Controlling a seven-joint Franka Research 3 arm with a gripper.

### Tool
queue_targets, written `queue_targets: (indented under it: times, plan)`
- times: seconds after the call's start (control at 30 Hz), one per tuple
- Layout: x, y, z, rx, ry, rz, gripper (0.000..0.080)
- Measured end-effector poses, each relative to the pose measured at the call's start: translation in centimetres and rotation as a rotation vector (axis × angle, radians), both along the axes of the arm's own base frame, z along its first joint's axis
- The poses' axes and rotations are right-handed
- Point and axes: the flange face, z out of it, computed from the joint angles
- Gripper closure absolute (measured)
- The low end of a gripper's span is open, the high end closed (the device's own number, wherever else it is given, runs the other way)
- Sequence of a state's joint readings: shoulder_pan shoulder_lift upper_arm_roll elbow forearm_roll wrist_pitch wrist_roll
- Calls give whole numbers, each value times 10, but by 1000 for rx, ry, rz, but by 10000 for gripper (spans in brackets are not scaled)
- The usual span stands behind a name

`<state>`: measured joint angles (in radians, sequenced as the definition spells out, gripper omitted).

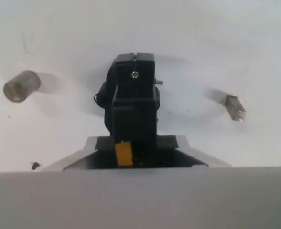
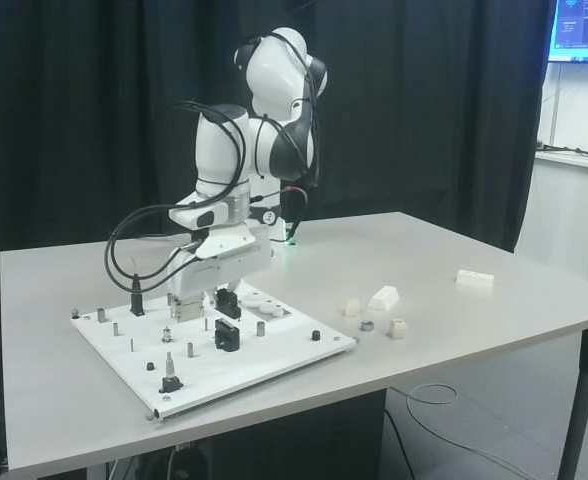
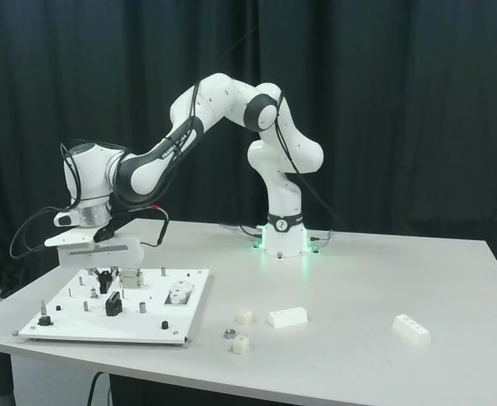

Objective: Place D-SUB.

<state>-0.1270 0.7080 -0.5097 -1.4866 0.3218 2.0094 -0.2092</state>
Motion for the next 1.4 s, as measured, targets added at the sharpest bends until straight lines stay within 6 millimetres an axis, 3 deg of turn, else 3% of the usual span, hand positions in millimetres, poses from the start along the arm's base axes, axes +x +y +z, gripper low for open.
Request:
queue_targets:
  times: [0.53, 0.83, 1.13, 1.4]
  plan:
    - [1, -5, 11, 2, 5, -3, 649]
    - [6, 3, 11, 25, -11, -5, 649]
    - [17, 30, 6, 121, -31, -20, 649]
    - [31, 78, -3, 216, -15, -52, 649]
